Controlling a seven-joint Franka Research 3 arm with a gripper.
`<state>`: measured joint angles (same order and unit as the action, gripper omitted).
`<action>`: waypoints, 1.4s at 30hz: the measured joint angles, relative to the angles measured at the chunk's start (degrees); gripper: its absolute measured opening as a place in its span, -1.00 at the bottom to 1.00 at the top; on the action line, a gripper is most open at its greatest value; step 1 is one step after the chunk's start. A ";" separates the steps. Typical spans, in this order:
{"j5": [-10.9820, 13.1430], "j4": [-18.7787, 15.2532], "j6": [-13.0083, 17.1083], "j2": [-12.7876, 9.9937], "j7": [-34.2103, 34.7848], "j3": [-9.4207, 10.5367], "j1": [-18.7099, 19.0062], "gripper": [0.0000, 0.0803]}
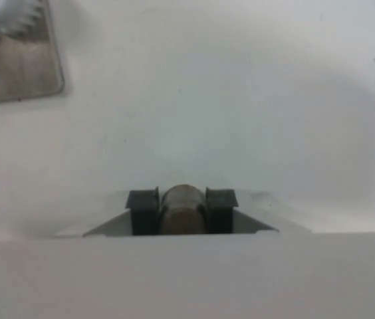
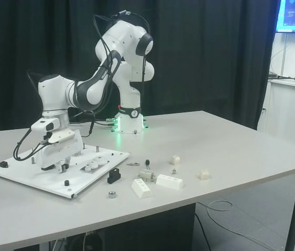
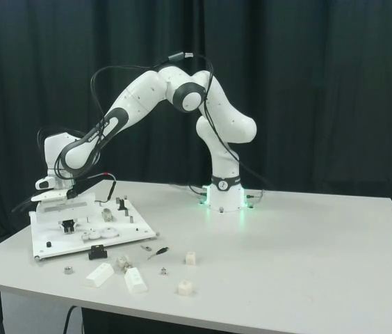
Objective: Remove round peg 4.
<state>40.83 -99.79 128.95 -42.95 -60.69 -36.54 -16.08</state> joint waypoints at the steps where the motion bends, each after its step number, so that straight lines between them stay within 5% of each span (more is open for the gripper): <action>1: 0.05 -0.01 0.00 0.00 -0.12 0.00 -0.01 -0.64; 31: 1.94 -0.93 0.11 1.04 -1.66 -0.23 -0.10 -0.64; 42: 1.83 -2.07 -0.46 3.63 -1.66 -0.68 0.07 -0.64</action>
<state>42.66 -101.86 128.49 -39.32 -62.35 -37.23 -16.01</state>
